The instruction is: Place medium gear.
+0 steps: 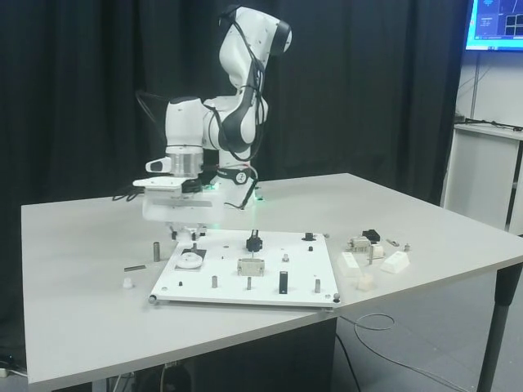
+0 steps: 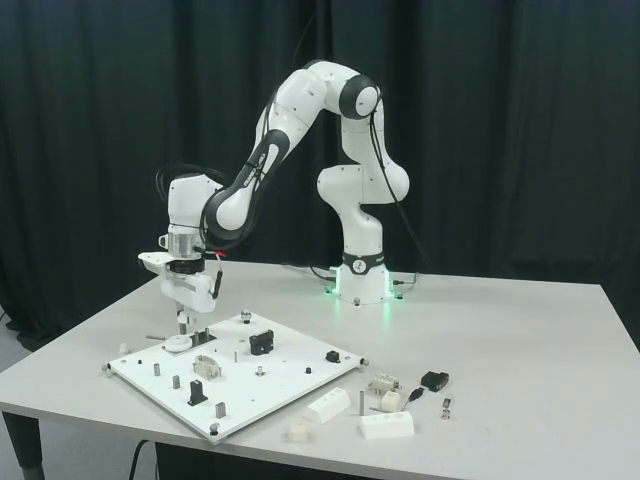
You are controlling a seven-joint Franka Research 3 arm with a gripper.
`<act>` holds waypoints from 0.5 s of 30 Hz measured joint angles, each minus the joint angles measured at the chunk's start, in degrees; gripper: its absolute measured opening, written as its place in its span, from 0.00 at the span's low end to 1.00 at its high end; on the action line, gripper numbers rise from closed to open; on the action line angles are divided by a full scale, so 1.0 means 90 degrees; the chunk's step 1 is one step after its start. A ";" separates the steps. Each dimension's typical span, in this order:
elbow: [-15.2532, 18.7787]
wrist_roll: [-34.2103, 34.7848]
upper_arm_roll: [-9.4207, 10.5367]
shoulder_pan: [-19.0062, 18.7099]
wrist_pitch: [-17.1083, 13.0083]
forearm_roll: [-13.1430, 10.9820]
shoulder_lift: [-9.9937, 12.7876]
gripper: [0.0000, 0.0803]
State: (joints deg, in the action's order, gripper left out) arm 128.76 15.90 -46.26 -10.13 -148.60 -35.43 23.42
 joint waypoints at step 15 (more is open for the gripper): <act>-0.0066 -0.0798 -0.0476 0.0292 -0.0145 0.0024 0.0287 0.50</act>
